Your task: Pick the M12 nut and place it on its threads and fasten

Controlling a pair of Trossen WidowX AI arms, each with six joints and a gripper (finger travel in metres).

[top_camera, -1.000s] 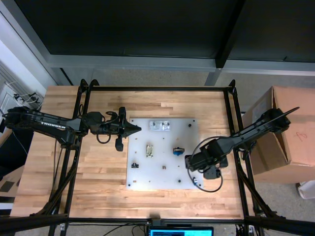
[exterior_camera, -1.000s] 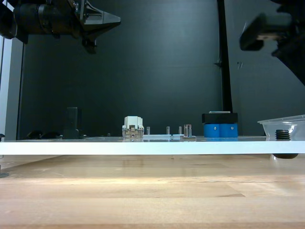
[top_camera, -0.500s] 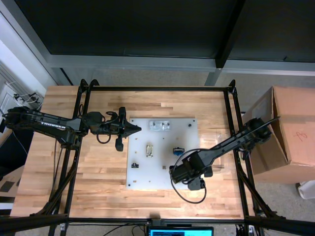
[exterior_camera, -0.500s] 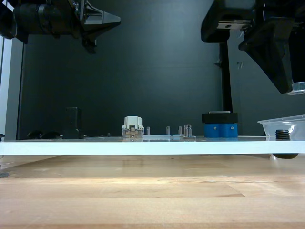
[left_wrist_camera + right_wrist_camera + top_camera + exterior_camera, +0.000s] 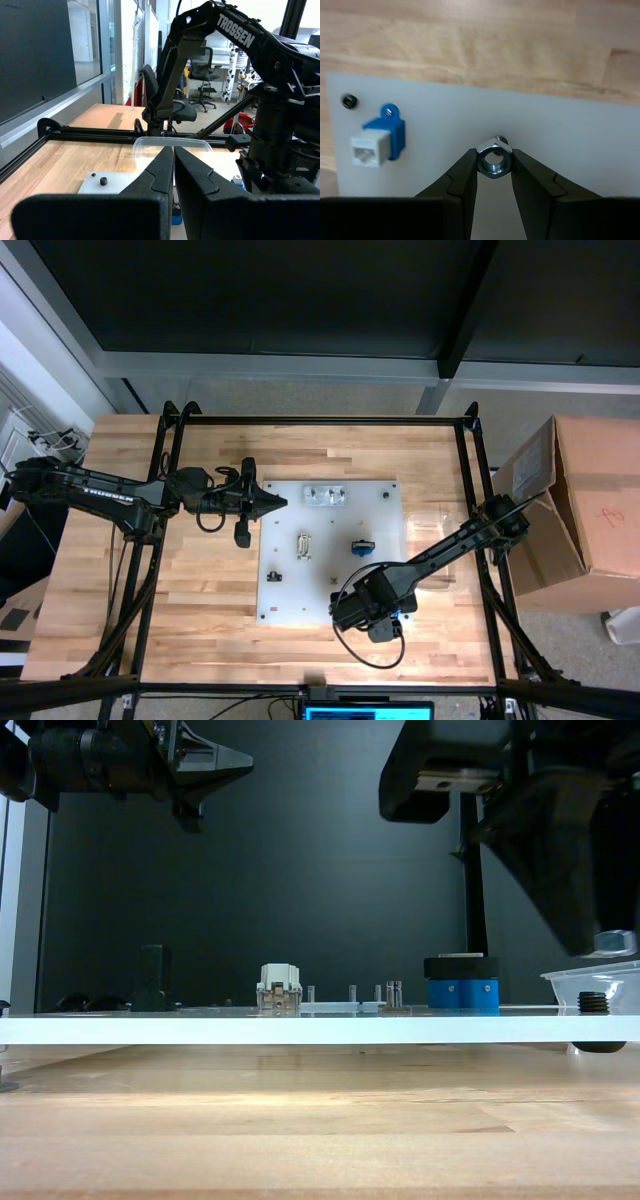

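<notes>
Right hand (image 5: 494,165) is clenched on the one silver nut (image 5: 613,942), hole facing down. It hangs close above the single black stud (image 5: 594,1003) at the board's (image 5: 285,605) near right edge, lined up to drop on, I'd guess. The stud's bare. Left hand (image 5: 173,150) is pinched shut on nothing, high over the board's far left edge.

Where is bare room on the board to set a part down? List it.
Free: the near left corner of the board, in front of the small black part, and the left strip beside the beige connector. Crowded: the near right corner, where the right gripper, shut on the nut, hangs above the stud. The left gripper hovers shut over the far left edge.
</notes>
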